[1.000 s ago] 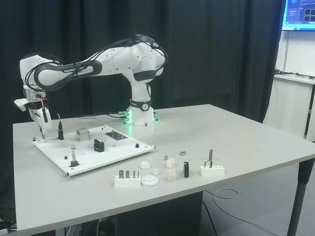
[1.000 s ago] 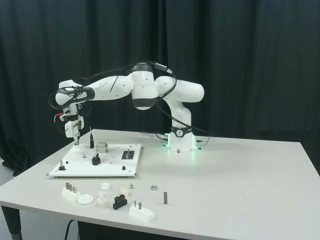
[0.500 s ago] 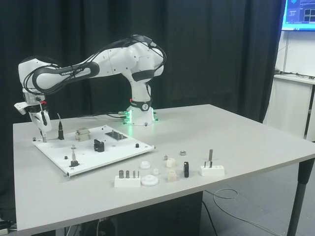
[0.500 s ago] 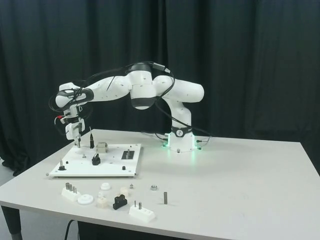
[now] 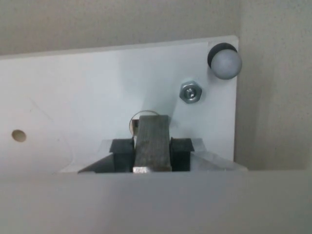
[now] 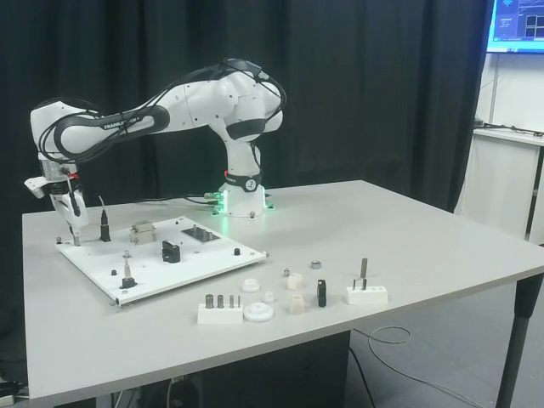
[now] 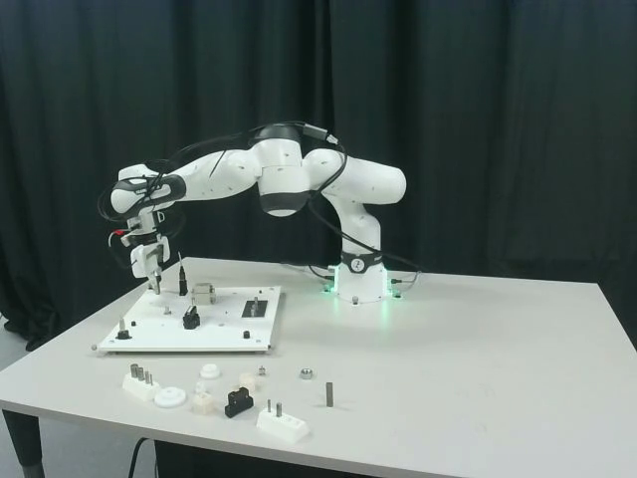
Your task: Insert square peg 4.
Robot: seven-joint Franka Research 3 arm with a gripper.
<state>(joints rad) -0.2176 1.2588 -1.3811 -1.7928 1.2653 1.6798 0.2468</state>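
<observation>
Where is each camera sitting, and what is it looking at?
Wrist view: rides on the arm, looking down past the gripper holding the square peg over the white board.
First room view: stands off the table's long side; shows the whole arm, with the board on the left.
Second room view: stands facing the arm's base across the table.
Both room views share arm, board and loose parts.

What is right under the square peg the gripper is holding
Under the square peg, clamped in the gripper, the rim of a round hole shows in the white board. The peg covers most of that hole.
</observation>
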